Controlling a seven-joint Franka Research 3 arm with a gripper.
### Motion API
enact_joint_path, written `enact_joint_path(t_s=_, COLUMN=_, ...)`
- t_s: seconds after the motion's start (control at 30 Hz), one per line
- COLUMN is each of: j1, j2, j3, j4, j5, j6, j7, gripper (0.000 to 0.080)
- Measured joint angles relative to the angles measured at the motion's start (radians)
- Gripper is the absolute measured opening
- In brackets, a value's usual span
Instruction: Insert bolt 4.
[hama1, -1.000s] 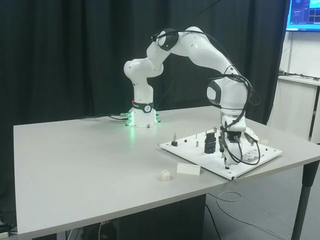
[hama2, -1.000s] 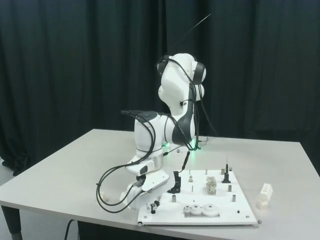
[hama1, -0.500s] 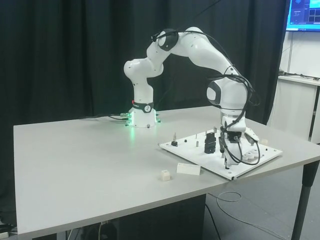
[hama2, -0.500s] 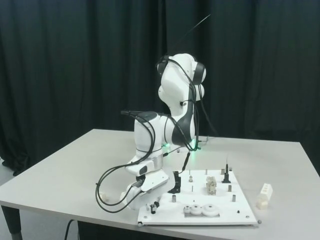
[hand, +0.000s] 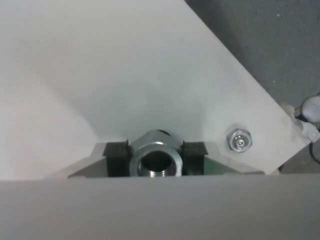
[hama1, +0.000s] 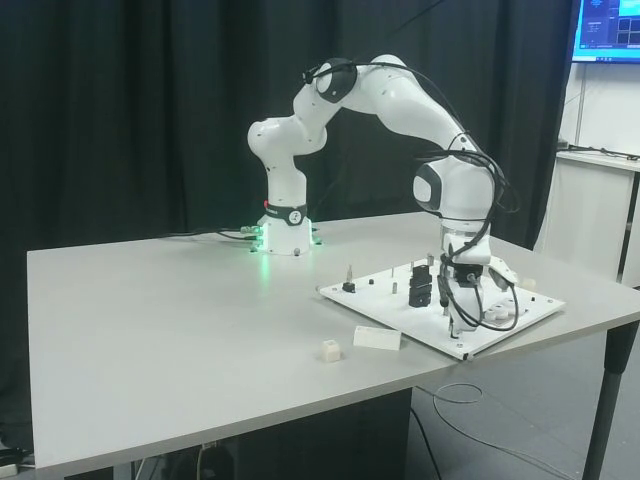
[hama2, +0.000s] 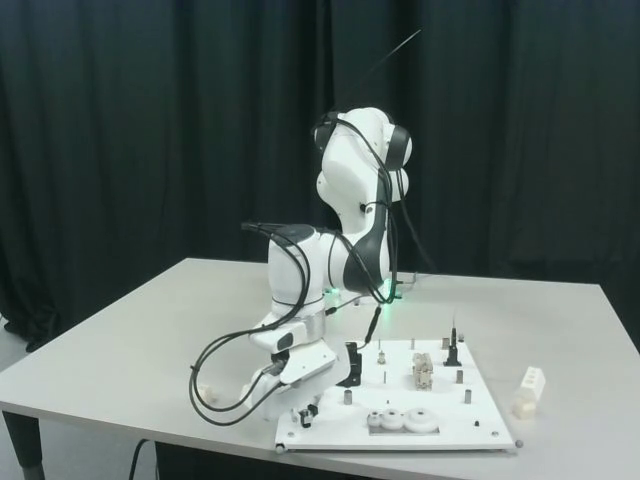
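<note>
A metal bolt (hand: 155, 161) with a hollow threaded head sits clamped between my black finger pads (hand: 116, 155), so my gripper (hand: 155, 159) is shut on it. Below it lies the white assembly board (hand: 125, 75), close to one of its corners. From the first room camera my gripper (hama1: 452, 322) points down at the board's (hama1: 525, 312) near corner. The second room camera shows my gripper (hama2: 306, 411) low over the left front corner of the board (hama2: 480, 408). Whether the bolt's tip touches the board is hidden.
A hex screw (hand: 239, 140) marks the board corner beside the bolt. Black connectors (hama1: 421, 286), pegs and white gears (hama2: 402, 421) stand on the board. Two white blocks (hama1: 377, 338) (hama1: 331, 349) lie on the grey table (hama1: 160, 310) nearby. Cables (hama2: 225, 398) loop off the wrist.
The hand has shifted very slightly over the board's corner; the bolt stays clamped.
</note>
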Motion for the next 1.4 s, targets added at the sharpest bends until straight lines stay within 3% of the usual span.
enact_joint_path(t_s=0.23, j1=0.000, j2=0.000, j3=0.000, j4=0.000, j5=0.000, j6=0.000, j7=0.065, gripper=0.0225)
enact_joint_path(t_s=1.4, j1=0.004, j2=0.001, j3=0.000, j4=0.000, j5=-0.010, j6=0.004, j7=0.722, gripper=0.0225)
